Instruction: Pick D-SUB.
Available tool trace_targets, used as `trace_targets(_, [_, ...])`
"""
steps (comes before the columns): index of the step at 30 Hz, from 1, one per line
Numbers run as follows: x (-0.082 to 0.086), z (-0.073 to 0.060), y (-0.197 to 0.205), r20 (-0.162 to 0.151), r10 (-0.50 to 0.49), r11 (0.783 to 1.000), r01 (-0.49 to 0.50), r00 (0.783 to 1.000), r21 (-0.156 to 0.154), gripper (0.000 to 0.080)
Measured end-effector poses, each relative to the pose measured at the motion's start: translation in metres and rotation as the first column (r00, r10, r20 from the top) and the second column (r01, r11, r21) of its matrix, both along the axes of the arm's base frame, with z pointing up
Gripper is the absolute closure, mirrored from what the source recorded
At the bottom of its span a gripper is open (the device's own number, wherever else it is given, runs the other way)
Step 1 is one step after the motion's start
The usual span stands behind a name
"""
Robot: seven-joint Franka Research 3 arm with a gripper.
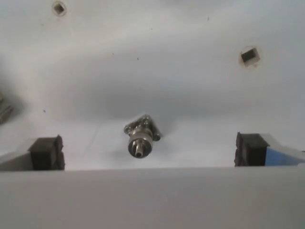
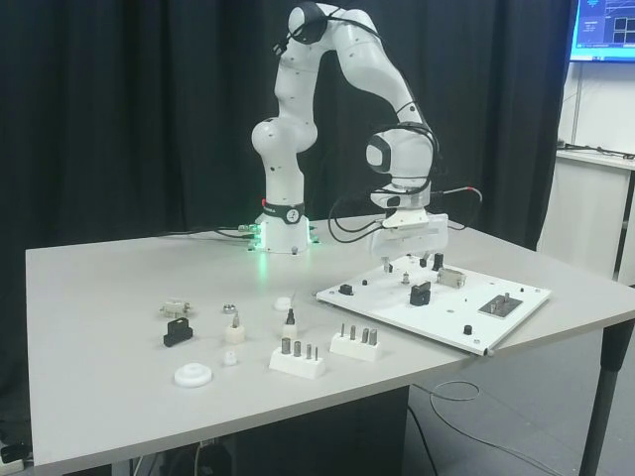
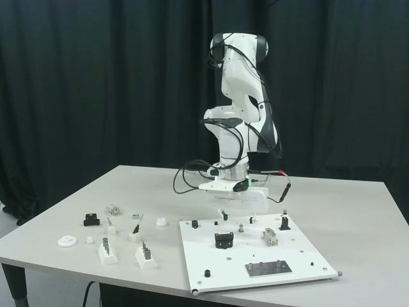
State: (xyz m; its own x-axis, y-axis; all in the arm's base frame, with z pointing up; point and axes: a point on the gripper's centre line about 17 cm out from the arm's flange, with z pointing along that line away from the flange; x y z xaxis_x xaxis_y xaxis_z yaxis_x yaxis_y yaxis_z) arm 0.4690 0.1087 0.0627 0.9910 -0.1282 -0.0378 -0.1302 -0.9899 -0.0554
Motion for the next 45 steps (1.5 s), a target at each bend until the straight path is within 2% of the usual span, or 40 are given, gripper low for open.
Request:
trace_targets(8, [0.004,0.011,-0.001,0.003,0.014,1.0,-0.014,1.0,0.001,0.0003])
trace_targets(16, [0.007,0.015,-0.001,0.01,0.015,1.0,-0.015,1.0,0.002,0.0003])
trace_targets(28, [0.014,0.019,-0.004,0.026,0.089,0.996,-0.088,0.996,-0.026,0.0003])
trace_targets(34, [0.026,0.026,-0.014,0.047,0.122,0.991,-0.119,0.991,-0.055,0.0003])
trace_targets(45, [0.056,0.046,-0.065,0.082,0.187,0.975,-0.174,0.979,-0.139,0.0003])
